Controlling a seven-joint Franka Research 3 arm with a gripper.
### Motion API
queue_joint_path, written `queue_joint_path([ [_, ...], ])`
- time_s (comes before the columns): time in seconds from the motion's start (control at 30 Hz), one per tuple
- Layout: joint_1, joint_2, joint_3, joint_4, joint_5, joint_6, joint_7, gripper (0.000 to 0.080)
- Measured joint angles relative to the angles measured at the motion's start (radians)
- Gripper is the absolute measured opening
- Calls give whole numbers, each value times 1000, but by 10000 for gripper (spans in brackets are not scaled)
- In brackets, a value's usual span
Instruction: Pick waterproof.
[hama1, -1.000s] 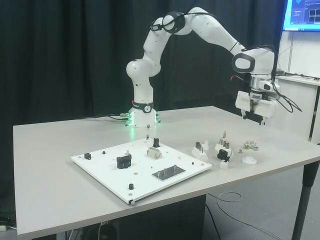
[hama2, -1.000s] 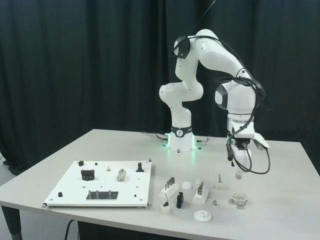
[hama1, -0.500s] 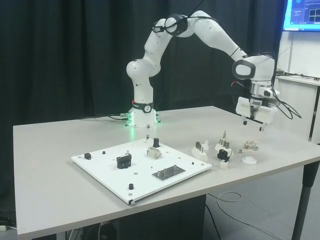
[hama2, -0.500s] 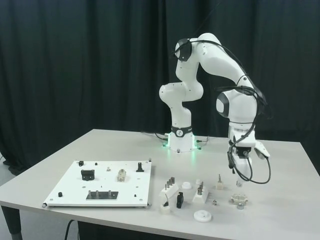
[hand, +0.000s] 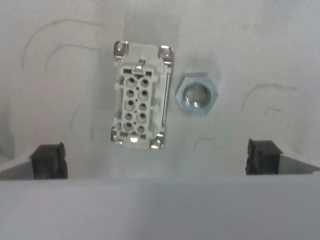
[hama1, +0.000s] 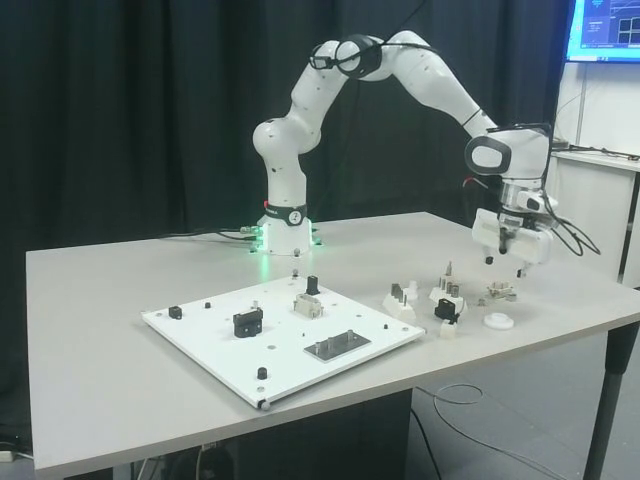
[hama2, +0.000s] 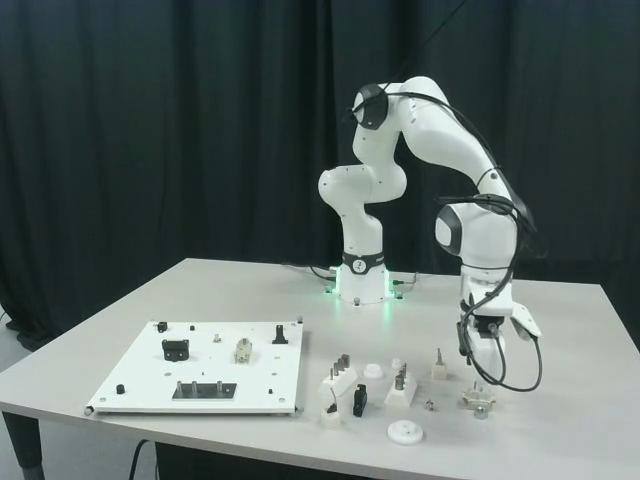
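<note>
The waterproof connector (hand: 140, 105), a pale rectangular block with two rows of pin holes and metal corner tabs, lies flat on the grey table (hama1: 100, 290). It rests near the table's right front (hama1: 497, 292) (hama2: 478, 400). My gripper (hand: 155, 160) hangs a short way above it (hama1: 505, 258) (hama2: 478, 375). It is open, with its black fingertips (hand: 48, 161) spread far wider than the connector and nothing between them. A grey hex nut (hand: 196, 94) lies right beside the connector, apart from it.
A white assembly board (hama1: 200, 330) (hama2: 260, 385) with several mounted parts fills the table's left front. White holders with pins (hama1: 400, 298) (hama2: 338, 378), a small black part (hama1: 444, 310) and a white disc (hama1: 497, 321) (hama2: 405, 432) sit close to the connector.
The arm has swung and lowered its wrist from well above the table to just over the connector. Nothing on the table has moved.
</note>
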Motion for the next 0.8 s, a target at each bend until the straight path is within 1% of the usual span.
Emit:
queue_joint_path([
  [0.8,6,59,-3,0,0,51,20,800],
])
